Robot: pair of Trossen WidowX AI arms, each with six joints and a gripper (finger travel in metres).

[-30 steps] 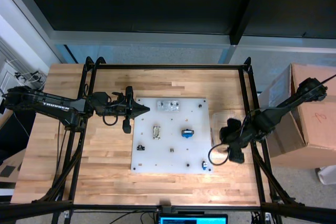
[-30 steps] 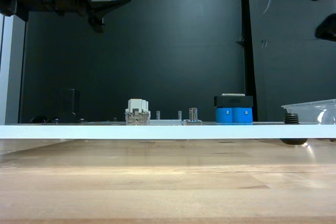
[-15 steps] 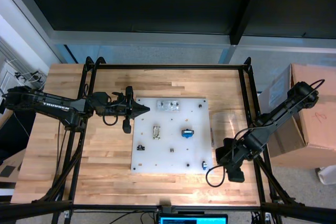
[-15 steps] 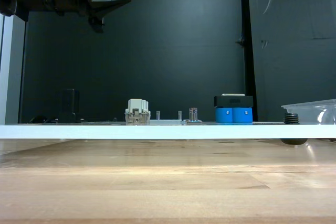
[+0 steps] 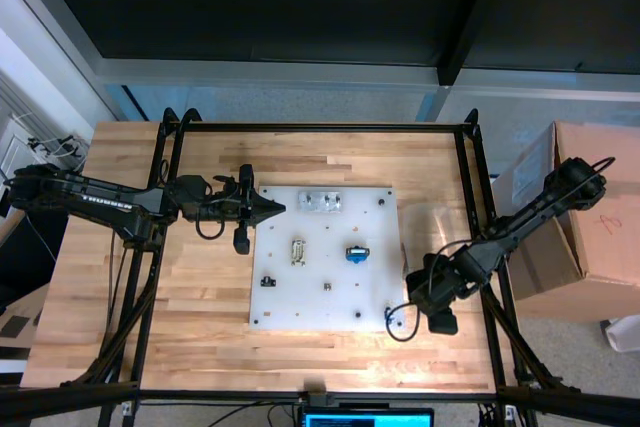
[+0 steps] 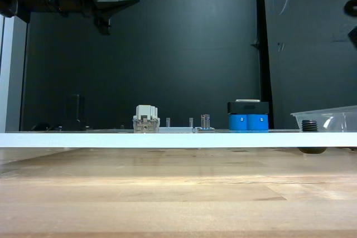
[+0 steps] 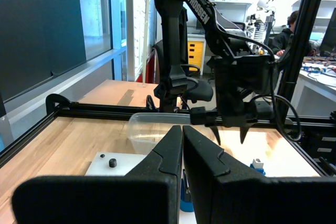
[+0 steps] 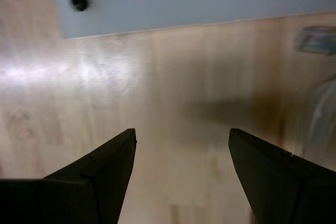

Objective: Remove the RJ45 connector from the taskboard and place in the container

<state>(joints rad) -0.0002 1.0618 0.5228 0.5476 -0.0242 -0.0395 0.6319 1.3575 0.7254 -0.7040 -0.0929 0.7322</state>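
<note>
Blue RJ45 connector [image 5: 389, 315] seated at lower-right corner of taskboard [image 5: 300, 297], just left of right gripper [image 8: 182, 132], spread open above desk [image 5: 200, 297]; left gripper [image 5: 277, 209] clenched over its upper-left edge.

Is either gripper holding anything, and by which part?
Nothing. Left gripper, shut, hangs above the taskboard's left edge; right gripper, open, by its near right corner. RJ45 connector's place: cannot tell.

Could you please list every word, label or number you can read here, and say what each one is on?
"TROSSEN": on the right arm, left wrist view.
"TROSSEN": on the left arm, high view, barely legible.
Red mark on the cardboard box: unreadable.
The left pincer, shut, hangs over the taskboard's left edge; right pincer, open, by its near right corner.
RJ45 connector: cannot tell where.
</note>
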